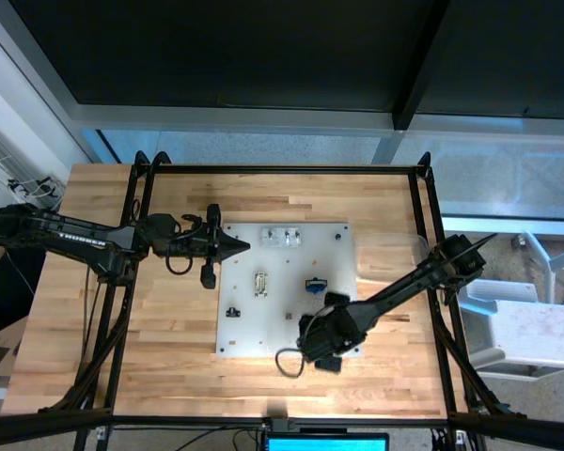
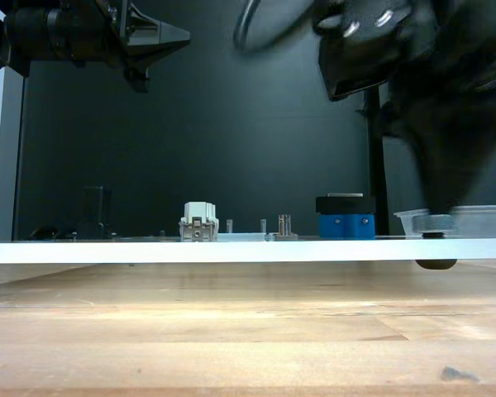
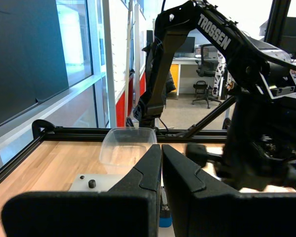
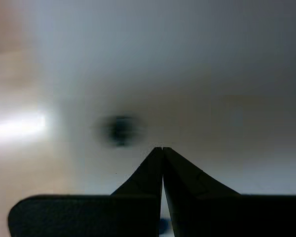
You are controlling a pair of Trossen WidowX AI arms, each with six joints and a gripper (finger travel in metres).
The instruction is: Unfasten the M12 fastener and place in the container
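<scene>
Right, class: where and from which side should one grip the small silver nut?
Across its outer sides, from straight above: the small silver nut sits low and level by the white board. The shut right gripper hangs directly above it; the left gripper hovers high, far left.

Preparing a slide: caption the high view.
Right gripper poised over the near right edge of the white rectangular board; left gripper hovers at its far left edge.

High view down on the white board, low view level along it, wrist views along left claw, right claw.

Wooden table, white board, clear container
</scene>
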